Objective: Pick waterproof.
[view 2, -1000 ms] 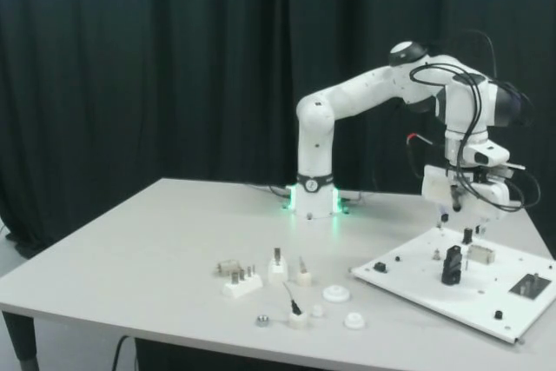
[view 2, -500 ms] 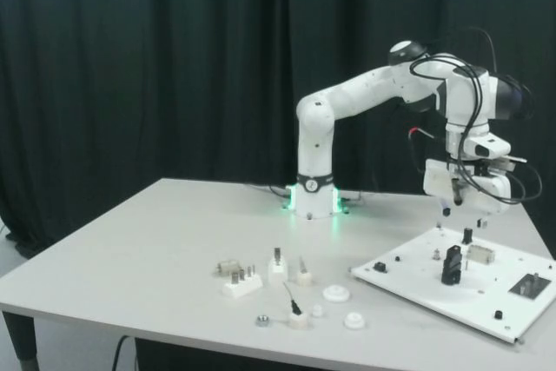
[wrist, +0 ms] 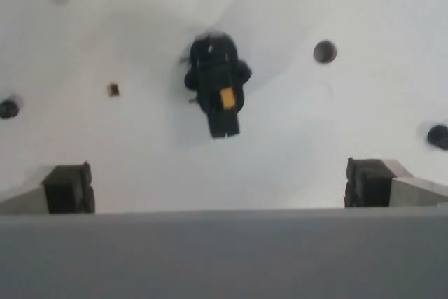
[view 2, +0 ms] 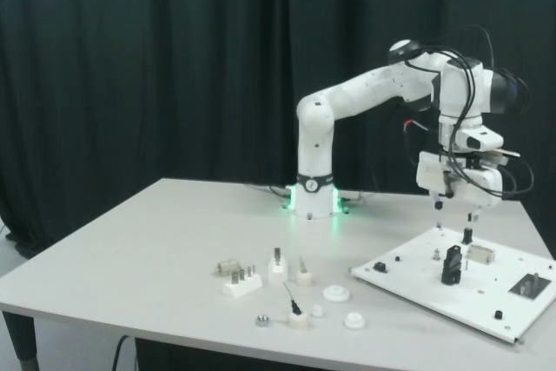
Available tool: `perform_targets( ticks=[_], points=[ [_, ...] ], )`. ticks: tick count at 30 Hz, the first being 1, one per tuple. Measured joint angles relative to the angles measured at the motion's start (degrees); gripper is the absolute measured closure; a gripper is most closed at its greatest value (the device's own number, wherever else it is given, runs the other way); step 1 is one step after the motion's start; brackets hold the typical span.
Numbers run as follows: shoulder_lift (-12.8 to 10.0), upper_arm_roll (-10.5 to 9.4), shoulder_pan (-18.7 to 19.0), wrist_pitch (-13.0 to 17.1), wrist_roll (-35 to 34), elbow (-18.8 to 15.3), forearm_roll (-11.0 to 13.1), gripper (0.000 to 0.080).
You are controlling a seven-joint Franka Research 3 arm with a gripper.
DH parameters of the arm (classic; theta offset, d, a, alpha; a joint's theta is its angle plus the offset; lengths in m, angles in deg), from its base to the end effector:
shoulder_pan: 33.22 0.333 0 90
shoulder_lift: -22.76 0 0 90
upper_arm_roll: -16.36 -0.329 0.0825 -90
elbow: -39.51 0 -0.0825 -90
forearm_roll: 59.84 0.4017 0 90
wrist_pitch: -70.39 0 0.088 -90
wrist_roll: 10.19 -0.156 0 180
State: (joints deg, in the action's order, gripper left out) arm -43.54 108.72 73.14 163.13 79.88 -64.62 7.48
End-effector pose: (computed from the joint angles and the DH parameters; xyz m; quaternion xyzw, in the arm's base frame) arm 0.4796 0.4099 0.3194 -0.6915 -0.7223 -0.0004 0.0103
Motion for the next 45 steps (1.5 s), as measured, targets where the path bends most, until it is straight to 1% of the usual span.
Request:
perform_targets(
  ticks=[12, 21, 30, 36, 45],
  points=[
    [0.0, 1.52, -1.44, -1.04, -0.03, -1.38, -3.21, 0.0003],
    [0.0, 2.11, -2.49, -1.02, -0.37, -4.25, -4.97, 0.0003],
    [0.0, 2.59, -3.7, -0.94, 0.43, -7.47, -5.93, 0.0003],
    [0.0, 3.02, -4.4, -0.82, 2.91, -9.82, -6.05, 0.0003],
    [0.0, 4.1, -5.47, -0.76, 4.0, -12.99, -6.06, 0.0003]
  ],
)
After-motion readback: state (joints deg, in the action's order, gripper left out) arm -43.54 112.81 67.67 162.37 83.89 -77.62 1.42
